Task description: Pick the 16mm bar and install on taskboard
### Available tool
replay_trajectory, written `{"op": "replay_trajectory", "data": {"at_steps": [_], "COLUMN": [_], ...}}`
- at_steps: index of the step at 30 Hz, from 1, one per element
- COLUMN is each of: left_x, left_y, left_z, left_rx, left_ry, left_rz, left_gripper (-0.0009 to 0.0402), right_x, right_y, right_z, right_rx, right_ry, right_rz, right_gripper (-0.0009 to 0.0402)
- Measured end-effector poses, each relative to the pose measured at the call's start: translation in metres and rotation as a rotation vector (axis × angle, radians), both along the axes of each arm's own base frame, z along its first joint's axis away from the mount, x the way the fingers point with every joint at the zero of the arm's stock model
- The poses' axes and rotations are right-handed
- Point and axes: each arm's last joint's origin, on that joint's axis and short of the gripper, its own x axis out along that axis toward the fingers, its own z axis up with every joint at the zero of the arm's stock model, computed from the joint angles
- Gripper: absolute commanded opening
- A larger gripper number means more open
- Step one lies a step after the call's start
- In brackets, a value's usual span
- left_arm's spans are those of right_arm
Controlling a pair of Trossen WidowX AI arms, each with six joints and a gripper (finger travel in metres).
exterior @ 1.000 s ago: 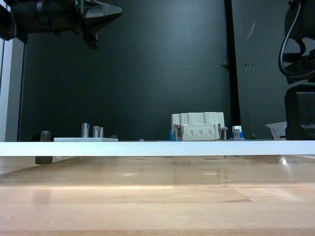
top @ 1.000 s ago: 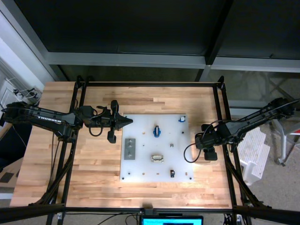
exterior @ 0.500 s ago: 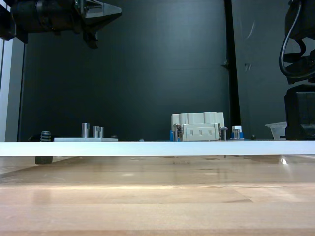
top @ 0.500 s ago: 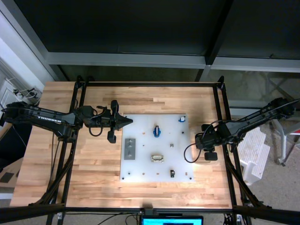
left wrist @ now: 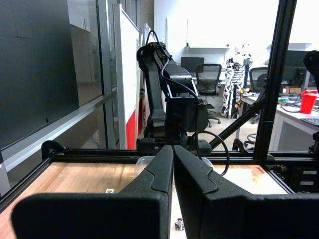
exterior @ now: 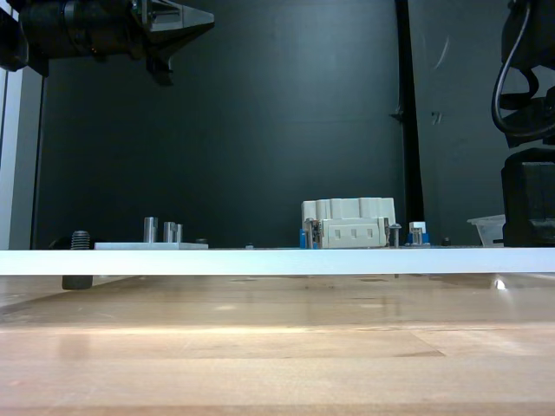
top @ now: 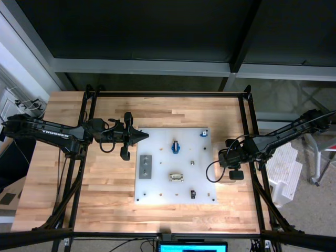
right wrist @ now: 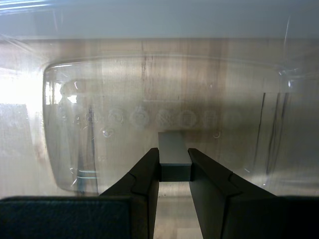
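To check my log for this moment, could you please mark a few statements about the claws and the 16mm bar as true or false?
1. The right claw is shut on the 16mm bar. True.
2. The left claw is open. False: it is shut and holds nothing.
3. The 16mm bar sits in its seat on the task board. False: it is held over a clear tray, beyond the board's right edge.
4. The left claw hovers well above the board, near its left edge. True.
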Motion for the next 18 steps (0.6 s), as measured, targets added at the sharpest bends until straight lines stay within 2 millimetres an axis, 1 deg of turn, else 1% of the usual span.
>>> {"op": "replay_trajectory", "data": {"at_steps": [6,15,18], "left_x": [0.0,0.0,0.0], "left_y": [0.0,0.0,0.0], "left_z": [0.0,0.0,0.0], "left_rx": [0.0,0.0,0.0], "left_ry": [0.0,0.0,0.0], "left_rz": [0.0,0.0,0.0], "left_gripper": [0.0,0.0,0.0], "right_x": [0.003,0.008,0.009], "right_y": [0.001,0.003,0.003], "right_z": [0.009,0.043,0.052], "right_rx": [0.002,0.003,-0.003], "right_ry": [-0.007,-0.017,-0.025], "right_rz": [0.006,0.015,0.05], "right_gripper": [0.0008,0.0009,0.0009]}}
